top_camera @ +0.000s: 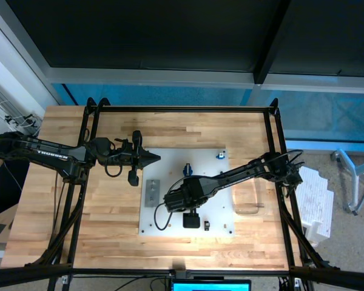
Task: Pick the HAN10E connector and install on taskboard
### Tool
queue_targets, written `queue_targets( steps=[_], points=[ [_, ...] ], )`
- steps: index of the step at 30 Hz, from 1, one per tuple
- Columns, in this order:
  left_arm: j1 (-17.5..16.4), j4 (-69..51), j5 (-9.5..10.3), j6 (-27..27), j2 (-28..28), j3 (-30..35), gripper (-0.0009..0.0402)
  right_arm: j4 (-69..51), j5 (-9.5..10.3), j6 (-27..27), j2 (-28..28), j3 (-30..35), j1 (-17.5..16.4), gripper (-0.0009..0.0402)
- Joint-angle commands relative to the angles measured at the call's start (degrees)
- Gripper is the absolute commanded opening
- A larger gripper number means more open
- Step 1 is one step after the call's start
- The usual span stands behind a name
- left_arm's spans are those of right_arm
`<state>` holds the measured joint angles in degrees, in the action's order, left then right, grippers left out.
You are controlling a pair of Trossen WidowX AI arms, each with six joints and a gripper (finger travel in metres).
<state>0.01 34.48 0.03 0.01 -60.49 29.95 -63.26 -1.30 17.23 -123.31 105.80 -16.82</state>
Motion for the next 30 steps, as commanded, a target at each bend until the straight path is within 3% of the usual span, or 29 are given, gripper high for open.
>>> queue_targets(
  steps=[1,25,30],
  points=[
    [0.0,0.0,-0.02,0.0,0.0,0.0,0.0001,-0.3,-0.17,0.0,1.1,0.2,0.0,0.0326],
    [0.0,0.0,-0.02,0.0,0.0,0.0,0.0001,-1.7,-0.17,0.0,3.2,0.2,0.0,0.0325],
    [0.0,0.0,-0.02,0.0,0.0,0.0,0.0001,-2.5,-0.15,-1.2,5.8,0.1,0.3,0.0325]
  ],
)
